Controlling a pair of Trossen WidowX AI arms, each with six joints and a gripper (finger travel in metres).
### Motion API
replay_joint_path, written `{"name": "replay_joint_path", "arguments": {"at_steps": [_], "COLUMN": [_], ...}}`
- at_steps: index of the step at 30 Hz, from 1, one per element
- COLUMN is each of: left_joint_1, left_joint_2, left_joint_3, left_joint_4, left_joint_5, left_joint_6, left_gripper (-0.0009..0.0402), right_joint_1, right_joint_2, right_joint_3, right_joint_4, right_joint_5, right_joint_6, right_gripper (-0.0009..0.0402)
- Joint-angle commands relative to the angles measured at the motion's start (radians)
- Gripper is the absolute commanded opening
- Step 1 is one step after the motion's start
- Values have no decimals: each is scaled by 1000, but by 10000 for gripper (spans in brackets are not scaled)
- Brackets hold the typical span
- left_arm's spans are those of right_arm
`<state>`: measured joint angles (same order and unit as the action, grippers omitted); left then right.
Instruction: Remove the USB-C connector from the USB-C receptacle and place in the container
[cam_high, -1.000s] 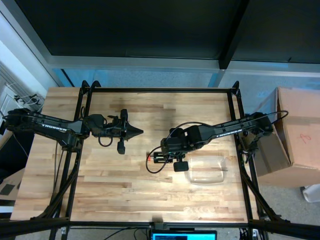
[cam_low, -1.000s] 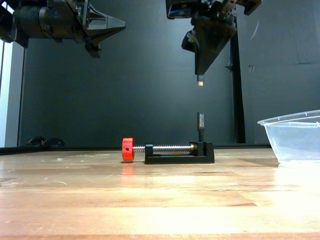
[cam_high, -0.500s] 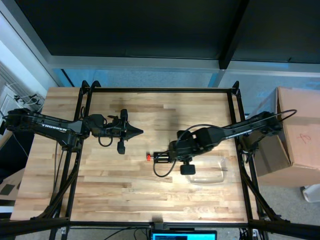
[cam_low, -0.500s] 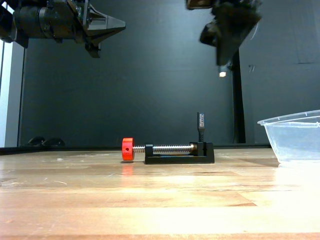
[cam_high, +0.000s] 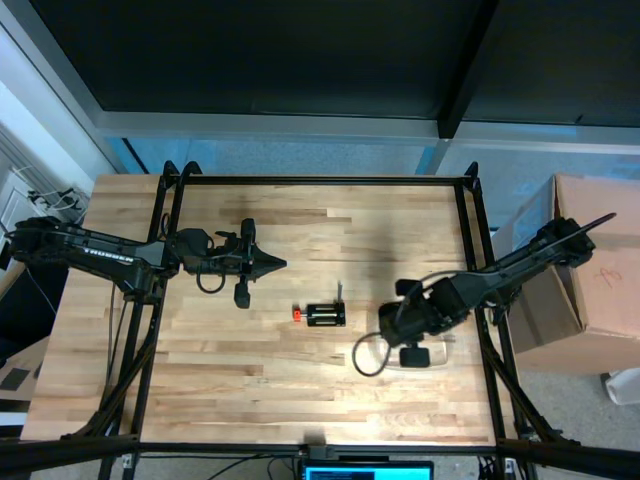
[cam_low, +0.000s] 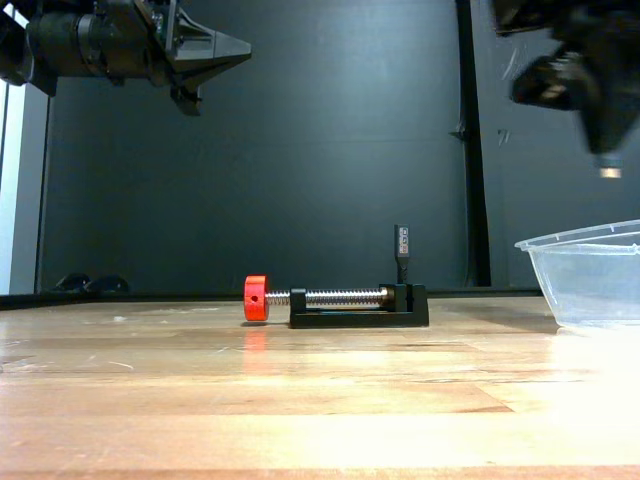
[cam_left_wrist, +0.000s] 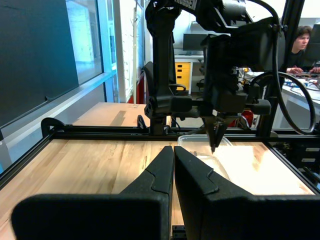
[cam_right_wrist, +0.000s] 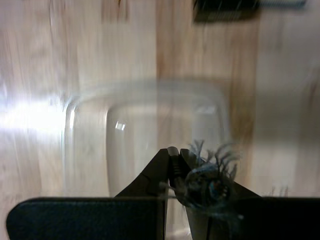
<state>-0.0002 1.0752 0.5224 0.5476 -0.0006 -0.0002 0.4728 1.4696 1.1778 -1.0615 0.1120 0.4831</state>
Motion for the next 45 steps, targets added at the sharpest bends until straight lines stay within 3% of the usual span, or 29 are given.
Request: {"name": "replay_joint_path", "arguments": {"at_steps": [1, 8, 15, 19, 31, 38, 40, 45], "left_joint_1": [0, 0, 0, 0, 0, 0, 0, 0], "left_joint_2": [0, 0, 0, 0, 0, 0, 0, 0], "left_joint_3": [0, 0, 0, 0, 0, 0, 0, 0], "left_joint_4": [0, 0, 0, 1, 0, 0, 0, 0], "left_joint_5": [0, 0, 0, 0, 0, 0, 0, 0], "left_joint_6": [0, 0, 0, 0, 0, 0, 0, 0], "left_gripper": [0, 0, 0, 0, 0, 0, 0, 0], "right_joint_1": [37, 106, 160, 163, 163, 118, 79, -27], "right_joint_2": [-41, -103, -114, -114, -119, -170, -200, -259], "right_joint_3": [-53, -153, -248, -288, -291, -260, -245, -191], "right_joint_4": [2, 2, 12, 52, 59, 58, 59, 66], "right_joint_5": [1, -1, -26, -52, -51, -50, -29, 91], "right_joint_6": [74, 184, 254, 277, 275, 253, 225, 122], "right_gripper": [0, 6, 40, 69, 184, 187, 176, 134]}}
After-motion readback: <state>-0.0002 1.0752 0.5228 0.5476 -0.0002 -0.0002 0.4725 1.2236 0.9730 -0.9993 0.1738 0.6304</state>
